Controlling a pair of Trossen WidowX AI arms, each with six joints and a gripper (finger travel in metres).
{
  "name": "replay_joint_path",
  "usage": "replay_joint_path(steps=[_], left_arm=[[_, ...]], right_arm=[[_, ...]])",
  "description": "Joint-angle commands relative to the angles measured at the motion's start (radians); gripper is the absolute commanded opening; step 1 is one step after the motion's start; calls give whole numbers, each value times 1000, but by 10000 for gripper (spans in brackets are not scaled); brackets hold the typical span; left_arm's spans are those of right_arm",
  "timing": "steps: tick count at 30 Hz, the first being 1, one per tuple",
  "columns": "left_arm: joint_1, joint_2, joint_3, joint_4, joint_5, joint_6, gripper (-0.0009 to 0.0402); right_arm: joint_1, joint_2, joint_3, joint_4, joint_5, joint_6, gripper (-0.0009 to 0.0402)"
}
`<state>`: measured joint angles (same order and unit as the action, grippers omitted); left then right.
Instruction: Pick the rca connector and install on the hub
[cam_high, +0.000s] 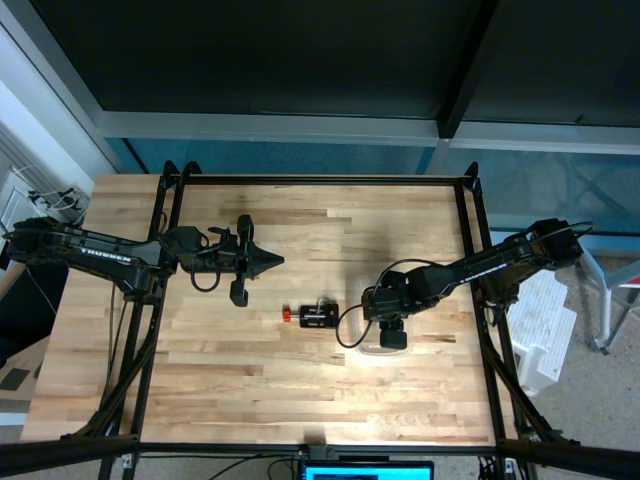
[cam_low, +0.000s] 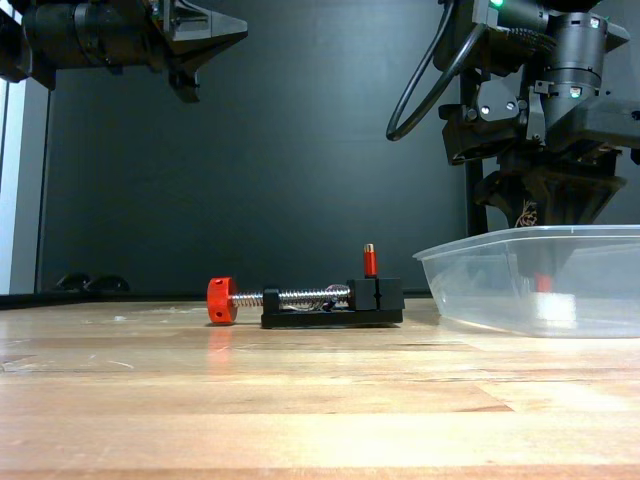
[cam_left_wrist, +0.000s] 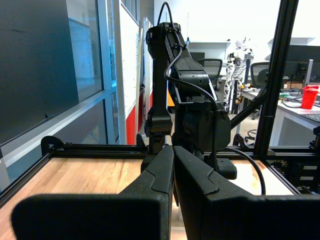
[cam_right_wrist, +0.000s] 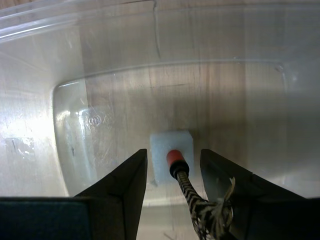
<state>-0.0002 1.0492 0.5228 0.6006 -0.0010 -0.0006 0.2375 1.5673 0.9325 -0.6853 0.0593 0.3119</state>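
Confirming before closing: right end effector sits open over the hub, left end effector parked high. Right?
No. The right end effector is open over the clear tray, not the hub, as the high view shows. The left end effector is parked high.

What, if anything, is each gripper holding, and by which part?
Nothing yet. The right gripper is open in the clear tray, fingers astride the rca connector without touching. The left gripper is shut and empty, raised.
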Motion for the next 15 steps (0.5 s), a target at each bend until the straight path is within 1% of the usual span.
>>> replay_joint_path(steps=[1, 9, 15], left_arm=[[0, 0, 0, 0, 0, 0, 0], [0, 0, 0, 0, 0, 0, 0], [0, 0, 0, 0, 0, 0, 0]], right_arm=[[1, 0, -13, 18, 0, 6, 130], [2, 0, -18, 27, 0, 6, 103], [2, 0, -21, 30, 0, 6, 74]])
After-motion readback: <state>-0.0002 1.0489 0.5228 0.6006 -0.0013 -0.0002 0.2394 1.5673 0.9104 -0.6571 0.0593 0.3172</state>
